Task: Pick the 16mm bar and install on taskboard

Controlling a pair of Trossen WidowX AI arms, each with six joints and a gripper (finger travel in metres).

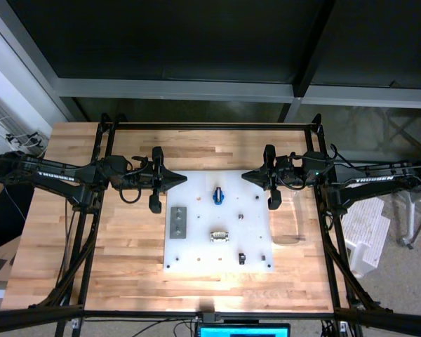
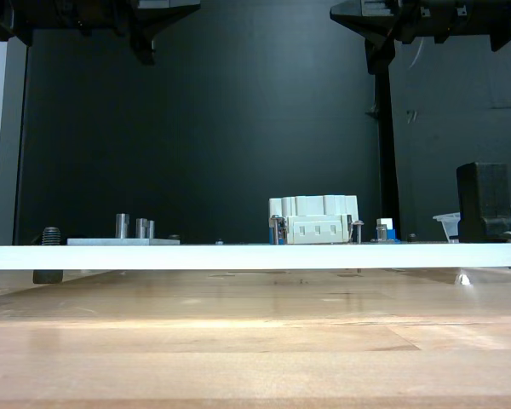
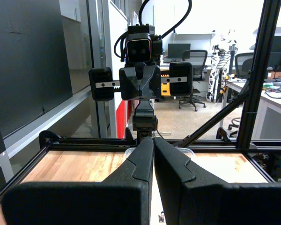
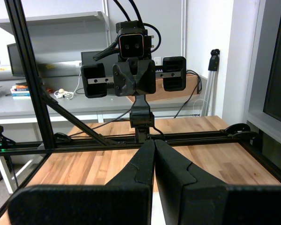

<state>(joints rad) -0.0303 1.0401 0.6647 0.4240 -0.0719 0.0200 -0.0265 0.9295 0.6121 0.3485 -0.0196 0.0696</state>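
My left gripper (image 1: pixel 184 178) hangs shut over the left edge of the white taskboard (image 1: pixel 196 253), pointing right, with nothing between its fingers (image 3: pixel 143 157). Facing it, my right gripper (image 1: pixel 243 175) is shut and empty over the board's right part, its fingers (image 4: pixel 171 161) pressed together. Both hover well above the board in the low view. Short metal pegs (image 2: pixel 122 226) stand upright on a grey plate (image 1: pixel 178 223) at the board's left. I cannot tell which piece is the 16mm bar; neither gripper holds it.
A white connector (image 1: pixel 219 236) sits mid-board, a blue part (image 1: pixel 218 194) behind it, and a black block (image 2: pixel 485 203) at the front right. A clear tray (image 1: pixel 295 217) lies on the wooden table right of the board. Black frame rails border the table.
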